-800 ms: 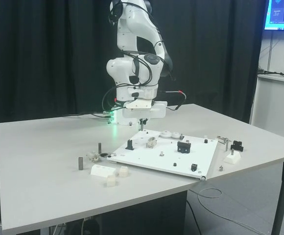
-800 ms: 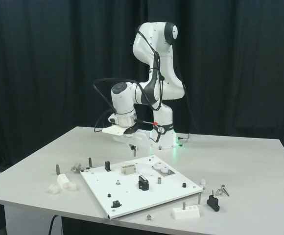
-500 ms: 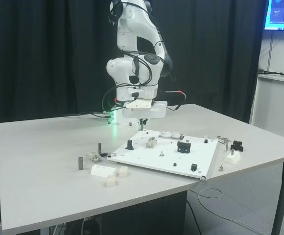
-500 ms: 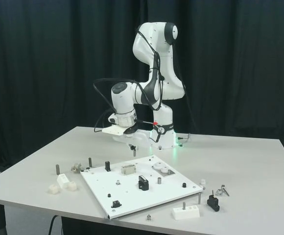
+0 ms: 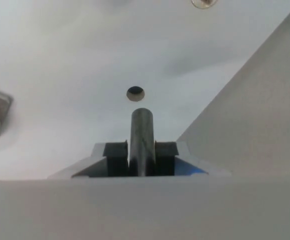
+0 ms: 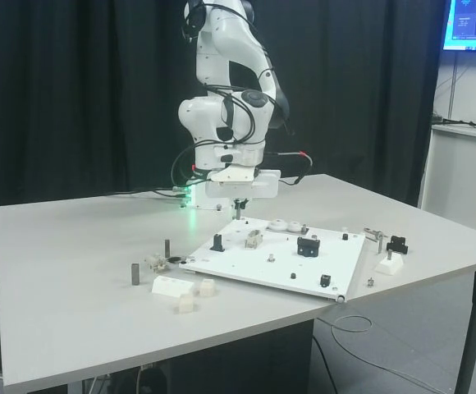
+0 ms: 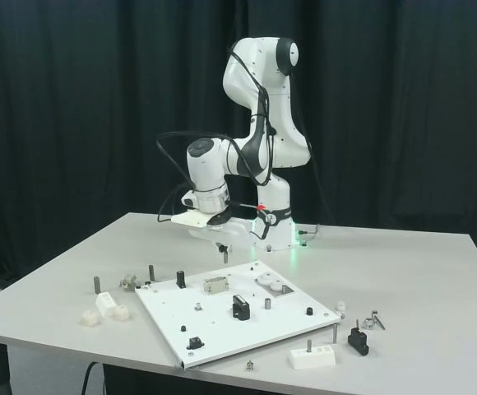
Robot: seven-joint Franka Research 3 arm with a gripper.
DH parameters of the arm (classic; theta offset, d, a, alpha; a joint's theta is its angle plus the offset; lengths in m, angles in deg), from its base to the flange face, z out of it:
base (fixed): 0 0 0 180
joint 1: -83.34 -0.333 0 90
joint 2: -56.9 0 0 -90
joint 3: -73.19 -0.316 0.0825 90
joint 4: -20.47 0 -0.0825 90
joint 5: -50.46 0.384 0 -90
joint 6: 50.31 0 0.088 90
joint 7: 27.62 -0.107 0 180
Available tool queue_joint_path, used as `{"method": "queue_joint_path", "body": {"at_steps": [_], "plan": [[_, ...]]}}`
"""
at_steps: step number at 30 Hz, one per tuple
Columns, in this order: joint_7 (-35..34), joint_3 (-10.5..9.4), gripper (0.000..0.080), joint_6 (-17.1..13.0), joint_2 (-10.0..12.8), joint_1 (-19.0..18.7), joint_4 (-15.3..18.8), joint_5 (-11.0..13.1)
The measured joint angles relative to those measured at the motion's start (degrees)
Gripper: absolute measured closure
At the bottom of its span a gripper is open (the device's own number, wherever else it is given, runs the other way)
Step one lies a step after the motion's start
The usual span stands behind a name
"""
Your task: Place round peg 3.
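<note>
My gripper (image 5: 141, 150) is shut on a dark grey round peg (image 5: 141, 140), which hangs upright from the fingers. In the wrist view a small round hole (image 5: 135, 93) in the white board (image 5: 85, 60) lies just ahead of the peg's tip. In the first room view the gripper (image 6: 238, 203) hovers above the far corner of the white board (image 6: 345, 254), the peg (image 6: 237, 209) pointing down. The second room view shows the gripper (image 7: 224, 248) and peg (image 7: 225, 256) a short way above the board (image 7: 284, 325).
The board carries black blocks (image 6: 307, 245), a metal fixture (image 6: 254, 240) and white round parts (image 6: 284, 225). Loose pegs (image 6: 133, 273), white blocks (image 6: 173, 286) and small parts lie on the grey table (image 6: 74, 246) left of the board. More parts (image 6: 390, 264) lie right of it.
</note>
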State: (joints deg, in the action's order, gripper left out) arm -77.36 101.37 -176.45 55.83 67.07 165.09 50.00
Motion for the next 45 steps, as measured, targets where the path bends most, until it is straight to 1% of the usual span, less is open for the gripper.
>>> {"method": "queue_joint_path", "body": {"at_steps": [21, 29, 35, 40, 45], "plan": [[0.06, -0.07, 0.0692, -0.42, -0.04, -0.06, -0.1, -0.33], [0.08, -0.43, 0.0692, -0.42, -0.87, -1.5, -0.14, 0.0], [0.12, -1.85, 0.0692, -0.28, -2.17, -3.3, -0.14, 0.94], [0.12, -3.73, 0.0692, -0.23, -3.08, -5.31, -0.14, 2.39], [-0.08, -5.89, 0.0692, -0.67, -3.43, -7.44, -0.29, 3.86]]}}
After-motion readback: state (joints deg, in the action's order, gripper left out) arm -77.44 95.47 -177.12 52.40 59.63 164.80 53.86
